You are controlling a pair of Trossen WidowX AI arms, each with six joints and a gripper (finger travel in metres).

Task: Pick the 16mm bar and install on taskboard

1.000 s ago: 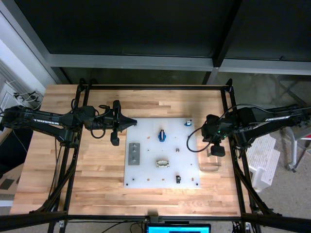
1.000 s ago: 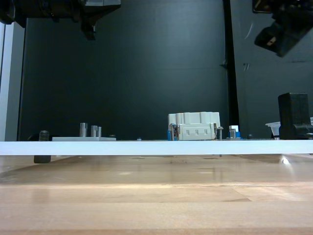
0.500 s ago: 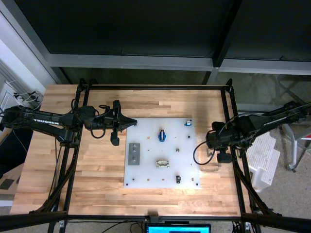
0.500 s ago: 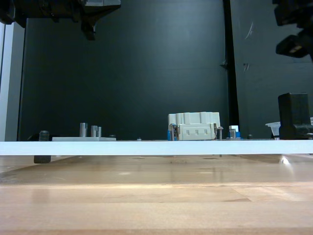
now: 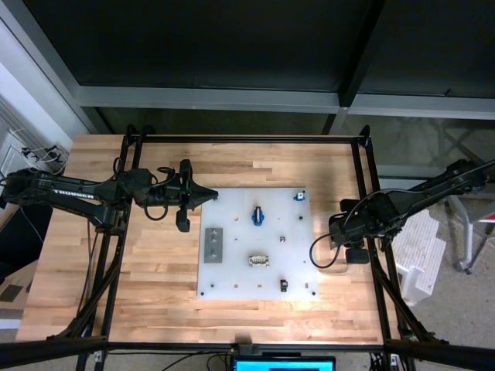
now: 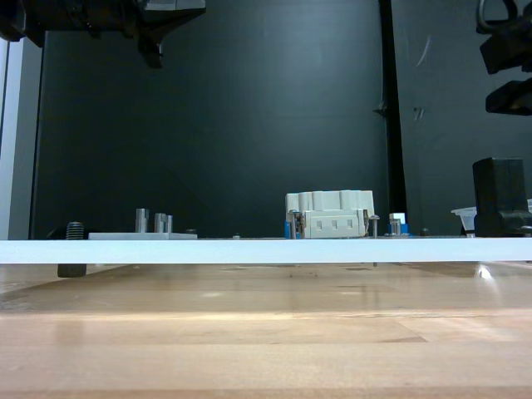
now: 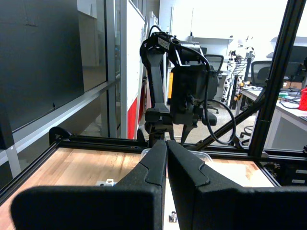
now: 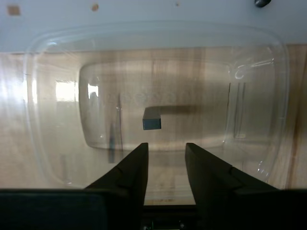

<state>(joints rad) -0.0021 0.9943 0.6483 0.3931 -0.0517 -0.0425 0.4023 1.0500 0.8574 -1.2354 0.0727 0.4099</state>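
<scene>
The white task board lies in the middle of the wooden table, with bare wood on its left side and its near side. A black frame runs around the table. Its right rail stands close to the right edge of the board, so the room there is narrow.

In this narrow strip, just beside the right edge of the board, sits a clear plastic tray. Inside it the 16mm bar, a small dark piece, lies free on the tray floor, and nothing touches it. I see no other thing in the tray.

The right gripper hangs above the tray and looks down into it. Its two fingers are a little apart, with a narrow gap, and they hold nothing. The bar is below the gripper, apart from the fingertips.

The left gripper is at the far left corner of the board, high above the surface in the low view. Its fingers are pressed together and hold nothing.

On the board stand a grey block, a beige connector and a blue part.
</scene>
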